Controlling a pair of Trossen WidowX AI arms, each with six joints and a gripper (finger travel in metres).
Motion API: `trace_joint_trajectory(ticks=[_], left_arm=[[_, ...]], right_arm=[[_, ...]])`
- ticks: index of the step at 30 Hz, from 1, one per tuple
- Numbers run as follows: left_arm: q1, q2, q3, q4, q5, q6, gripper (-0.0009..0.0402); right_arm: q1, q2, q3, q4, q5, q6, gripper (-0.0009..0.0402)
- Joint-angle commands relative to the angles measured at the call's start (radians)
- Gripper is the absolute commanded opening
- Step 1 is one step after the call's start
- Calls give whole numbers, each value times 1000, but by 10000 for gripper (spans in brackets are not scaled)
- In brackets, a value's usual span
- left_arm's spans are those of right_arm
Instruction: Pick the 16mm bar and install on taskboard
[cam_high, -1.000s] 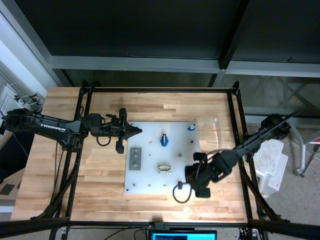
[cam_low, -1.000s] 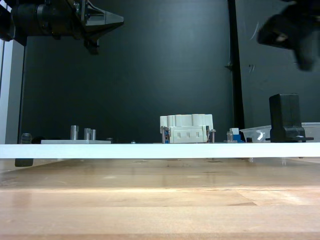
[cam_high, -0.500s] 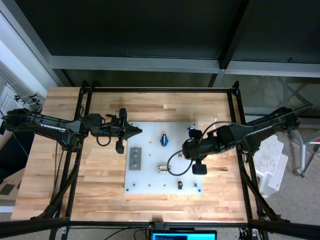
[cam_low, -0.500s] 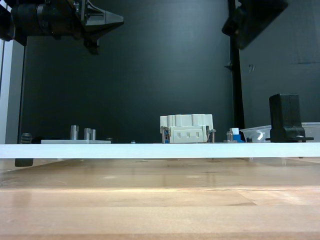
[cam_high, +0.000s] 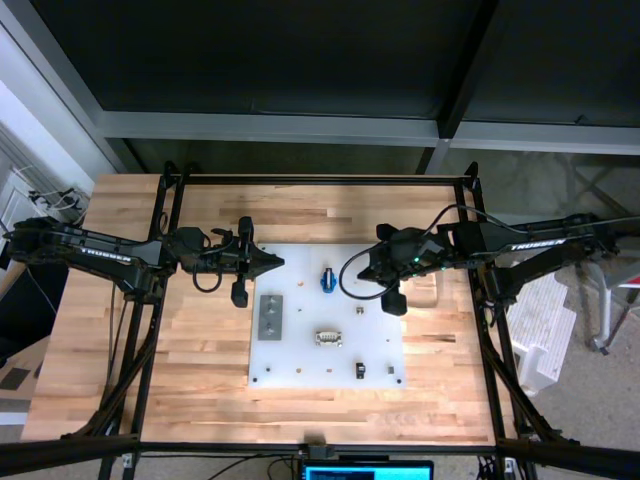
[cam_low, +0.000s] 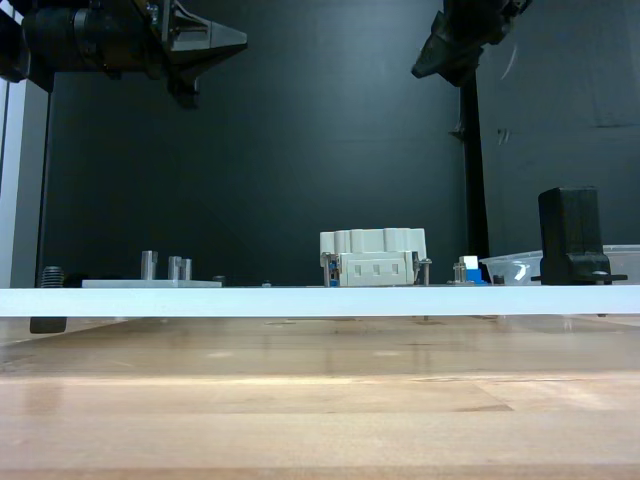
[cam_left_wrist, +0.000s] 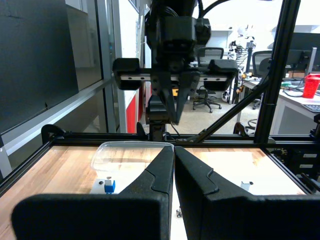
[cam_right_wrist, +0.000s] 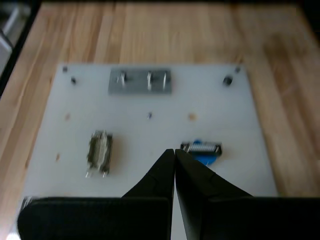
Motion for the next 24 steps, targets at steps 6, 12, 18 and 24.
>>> trace_joint_trajectory(ticks=[6,12,18,24], left_arm=[[0,0,0,0,0,0,0],[0,0,0,0,0,0,0],[0,0,0,0,0,0,0],[0,0,0,0,0,0,0]], right_arm=[[-47,-93,-160,309,-22,-37,0],[-77,-148,-279,517,-32,-37,0],[-81,-191,-366,683,-32,-40,0],[-90,-221,-447,827,-56,-37,0]])
